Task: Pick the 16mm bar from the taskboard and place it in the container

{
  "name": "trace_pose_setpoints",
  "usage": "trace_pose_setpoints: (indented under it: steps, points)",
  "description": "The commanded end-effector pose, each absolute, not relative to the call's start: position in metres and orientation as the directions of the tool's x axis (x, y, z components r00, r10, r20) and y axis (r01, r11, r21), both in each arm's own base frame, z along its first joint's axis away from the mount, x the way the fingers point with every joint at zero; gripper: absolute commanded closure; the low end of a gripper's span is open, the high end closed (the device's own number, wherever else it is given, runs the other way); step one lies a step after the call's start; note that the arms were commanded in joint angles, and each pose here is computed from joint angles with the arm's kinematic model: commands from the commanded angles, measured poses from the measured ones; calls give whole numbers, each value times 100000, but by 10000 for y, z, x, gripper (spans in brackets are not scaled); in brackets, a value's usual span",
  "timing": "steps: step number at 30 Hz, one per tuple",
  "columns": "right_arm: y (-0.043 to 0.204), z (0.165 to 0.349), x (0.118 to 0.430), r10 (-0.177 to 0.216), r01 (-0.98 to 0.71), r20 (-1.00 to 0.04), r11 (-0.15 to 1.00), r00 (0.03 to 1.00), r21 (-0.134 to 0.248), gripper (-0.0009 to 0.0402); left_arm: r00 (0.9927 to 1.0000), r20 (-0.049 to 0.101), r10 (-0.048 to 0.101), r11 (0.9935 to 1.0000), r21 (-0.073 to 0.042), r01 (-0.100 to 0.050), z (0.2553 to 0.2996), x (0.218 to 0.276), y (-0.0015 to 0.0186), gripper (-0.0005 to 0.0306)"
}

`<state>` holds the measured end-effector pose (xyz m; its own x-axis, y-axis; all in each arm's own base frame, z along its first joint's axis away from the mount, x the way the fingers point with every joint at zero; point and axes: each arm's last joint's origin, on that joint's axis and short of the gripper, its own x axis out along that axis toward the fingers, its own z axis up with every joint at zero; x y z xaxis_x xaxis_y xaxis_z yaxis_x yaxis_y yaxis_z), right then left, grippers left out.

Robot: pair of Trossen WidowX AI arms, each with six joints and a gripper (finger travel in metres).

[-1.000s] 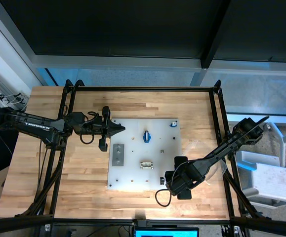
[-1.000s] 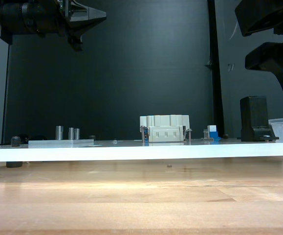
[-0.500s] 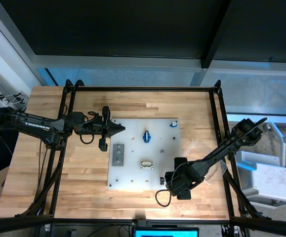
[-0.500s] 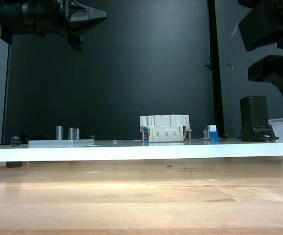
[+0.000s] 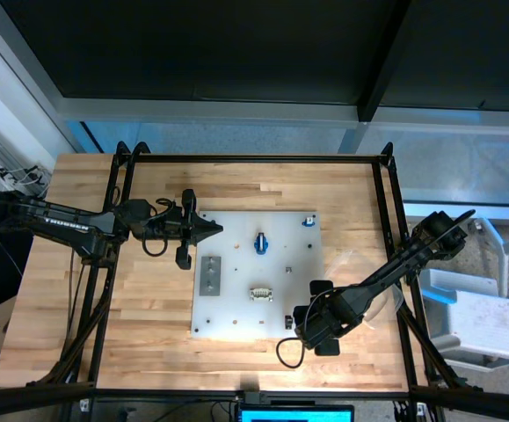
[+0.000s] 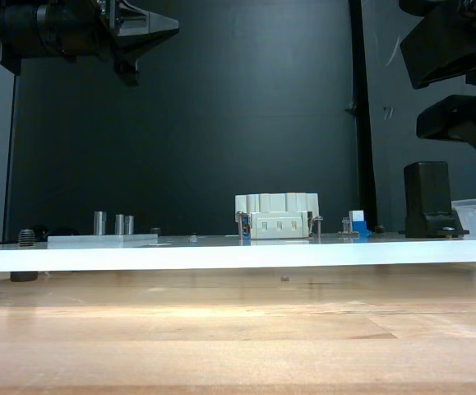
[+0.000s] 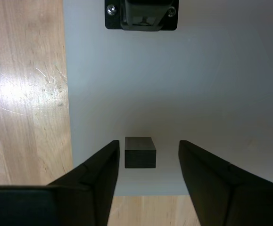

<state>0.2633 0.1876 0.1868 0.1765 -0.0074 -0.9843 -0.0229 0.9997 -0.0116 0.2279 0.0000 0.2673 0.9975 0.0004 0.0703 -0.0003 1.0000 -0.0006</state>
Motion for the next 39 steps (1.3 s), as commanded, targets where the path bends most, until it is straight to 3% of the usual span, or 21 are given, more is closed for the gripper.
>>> trace_pose_setpoints:
  steps: [1, 17, 32, 39]
  points:
    - [1877, 1871, 2632, -325, -2282, -98465, 99971, 17451, -735, 265, 99755, 6994, 76, 100000, -23, -75, 2672, 2279, 1, 300]
    - [1879, 1877, 2634, 161, -2346, -98403, 99972, 17797, -260, 370, 99755, 6994, 0, 100000, -20, 1, 2672, 2279, 0, 300]
    - [1835, 2070, 2576, 2780, -2538, -97656, 99942, 21346, 2291, 378, 99755, 6994, 76, 100000, -23, -75, 2672, 2279, 1, 300]
    - [1816, 2263, 2551, 2219, -2578, -97792, 99952, 20779, 1720, 377, 99755, 6994, 76, 100000, -23, -75, 2672, 2279, 1, 300]
